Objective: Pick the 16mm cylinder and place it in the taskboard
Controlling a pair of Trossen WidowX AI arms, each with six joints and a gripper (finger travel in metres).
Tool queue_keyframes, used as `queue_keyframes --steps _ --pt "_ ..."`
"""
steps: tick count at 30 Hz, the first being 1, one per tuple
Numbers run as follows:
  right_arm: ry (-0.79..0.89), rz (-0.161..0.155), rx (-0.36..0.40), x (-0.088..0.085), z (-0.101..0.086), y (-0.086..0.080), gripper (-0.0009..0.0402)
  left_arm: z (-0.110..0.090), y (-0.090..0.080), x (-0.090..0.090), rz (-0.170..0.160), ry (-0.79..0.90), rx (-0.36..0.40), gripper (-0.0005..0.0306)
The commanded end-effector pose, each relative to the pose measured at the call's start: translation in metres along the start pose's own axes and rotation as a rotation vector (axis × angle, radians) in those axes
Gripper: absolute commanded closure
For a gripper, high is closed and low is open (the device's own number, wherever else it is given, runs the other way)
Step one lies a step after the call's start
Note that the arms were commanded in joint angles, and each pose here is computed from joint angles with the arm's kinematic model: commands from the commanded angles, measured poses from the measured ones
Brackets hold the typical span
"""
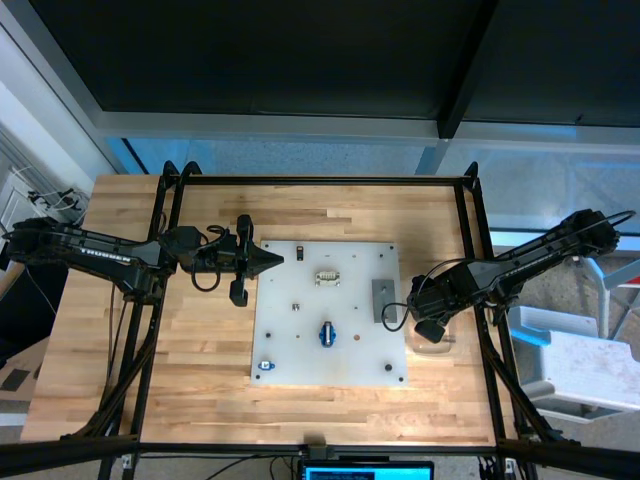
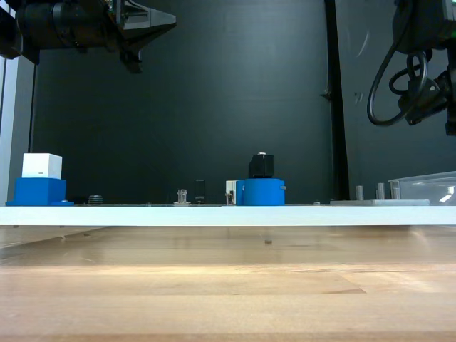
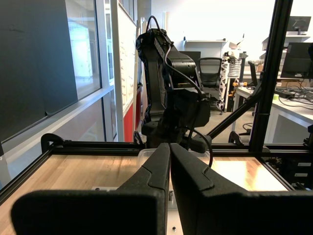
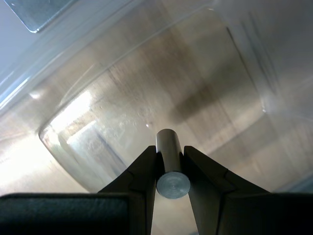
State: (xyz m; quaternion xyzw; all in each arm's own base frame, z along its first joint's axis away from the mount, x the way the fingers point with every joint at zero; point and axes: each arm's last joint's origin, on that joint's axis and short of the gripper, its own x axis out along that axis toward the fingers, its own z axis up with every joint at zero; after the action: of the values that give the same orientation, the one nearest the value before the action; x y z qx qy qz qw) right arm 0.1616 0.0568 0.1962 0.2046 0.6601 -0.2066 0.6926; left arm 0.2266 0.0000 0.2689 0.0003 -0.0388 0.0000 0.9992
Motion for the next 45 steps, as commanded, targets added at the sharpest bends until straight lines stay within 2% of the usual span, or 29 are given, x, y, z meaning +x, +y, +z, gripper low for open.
queue_keyframes --steps 1,4,10,21,30,45 --pt "-0.009 0.012 -0.003 -0.007 0.000 0.001 0.0371 0.000 0.000 0.000 0.000 0.000 0.000 0.0300" --pt "-0.016 0.023 -0.005 -0.013 0.001 0.001 0.0371 0.000 0.000 0.000 0.000 0.000 0.000 0.0300" --pt "-0.013 0.012 -0.015 -0.027 0.001 0.001 0.0371 0.000 0.000 0.000 0.000 0.000 0.000 0.0300" --pt "-0.014 0.010 -0.037 -0.051 0.003 0.002 0.0371 0.000 0.000 0.000 0.000 0.000 0.000 0.0300" --pt "-0.027 0.023 -0.052 -0.071 0.004 0.003 0.0371 0.000 0.000 0.000 0.000 0.000 0.000 0.0300" --pt "-0.041 0.009 -0.055 -0.073 0.005 0.003 0.0371 0.000 0.000 0.000 0.000 0.000 0.000 0.0300"
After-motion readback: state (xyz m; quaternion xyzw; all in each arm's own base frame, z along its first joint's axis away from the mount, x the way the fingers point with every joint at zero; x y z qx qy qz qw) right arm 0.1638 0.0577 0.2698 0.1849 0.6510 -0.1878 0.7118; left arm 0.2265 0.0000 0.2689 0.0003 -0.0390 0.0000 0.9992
